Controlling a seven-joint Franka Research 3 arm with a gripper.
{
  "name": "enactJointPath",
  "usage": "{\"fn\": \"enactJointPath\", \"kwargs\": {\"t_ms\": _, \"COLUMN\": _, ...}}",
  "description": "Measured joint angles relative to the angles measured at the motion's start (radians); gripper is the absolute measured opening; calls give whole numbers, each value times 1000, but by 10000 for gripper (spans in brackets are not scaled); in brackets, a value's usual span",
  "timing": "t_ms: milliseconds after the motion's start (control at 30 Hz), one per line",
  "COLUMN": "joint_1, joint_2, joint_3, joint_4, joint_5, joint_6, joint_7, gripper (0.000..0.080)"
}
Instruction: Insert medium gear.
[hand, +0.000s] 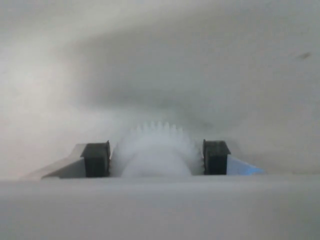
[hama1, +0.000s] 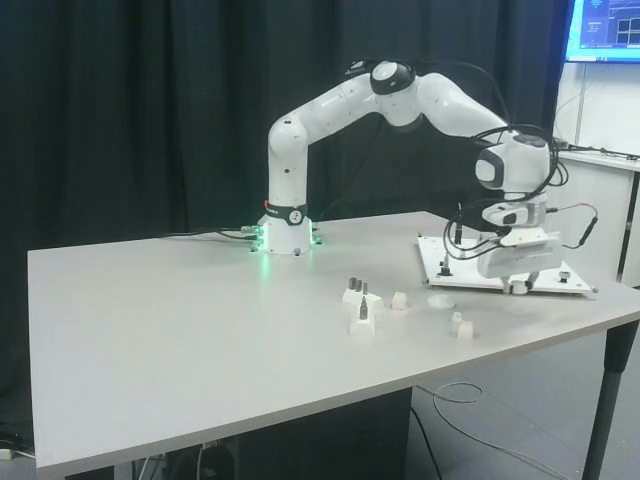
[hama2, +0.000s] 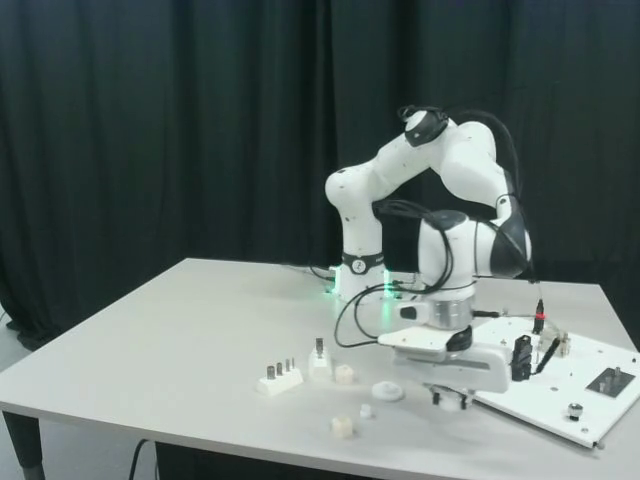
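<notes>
**One gear in the jaws, low at the board's edge**

Two black fingertip pads (hand: 96, 159) show in the wrist view, and the white medium gear (hand: 156, 150) sits between them, its teeth visible along the upper rim. The gripper (hand: 156, 159) is partly closed, the pads pressed against the gear's sides. Beyond it lies only pale surface; no peg or shaft can be made out.

In the first room view the arm (hama1: 400, 95) reaches out and bends down, so the gripper (hama1: 517, 284) hangs very low at the near edge of the white assembly board (hama1: 575, 283). The gear itself is hidden there. A flat white disc (hama1: 441, 300) lies on the grey table (hama1: 180, 320) just beside.

In the second room view the gripper (hama2: 449, 400) hangs just above the table, at the board's (hama2: 590, 410) near corner. White blocks (hama2: 280, 378) stand well apart.

Judging from this, the gear is picked and the carry is in hand. The next move calls for lifting, centring over the board's shaft, then lowering straight.
</notes>
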Motion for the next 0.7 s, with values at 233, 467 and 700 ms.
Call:
{"fn": "enactJointPath", "kwargs": {"t_ms": 233, "joint_1": 44, "joint_2": -6, "joint_3": 0, "joint_4": 20, "joint_5": 0, "joint_6": -3, "joint_7": 65, "gripper": 399}}
{"fn": "enactJointPath", "kwargs": {"t_ms": 467, "joint_1": 94, "joint_2": -6, "joint_3": 0, "joint_4": 35, "joint_5": -1, "joint_6": -6, "joint_7": 141, "gripper": 399}}
{"fn": "enactJointPath", "kwargs": {"t_ms": 700, "joint_1": 145, "joint_2": -6, "joint_3": 0, "joint_4": 49, "joint_5": -2, "joint_6": -13, "joint_7": 212, "gripper": 399}}
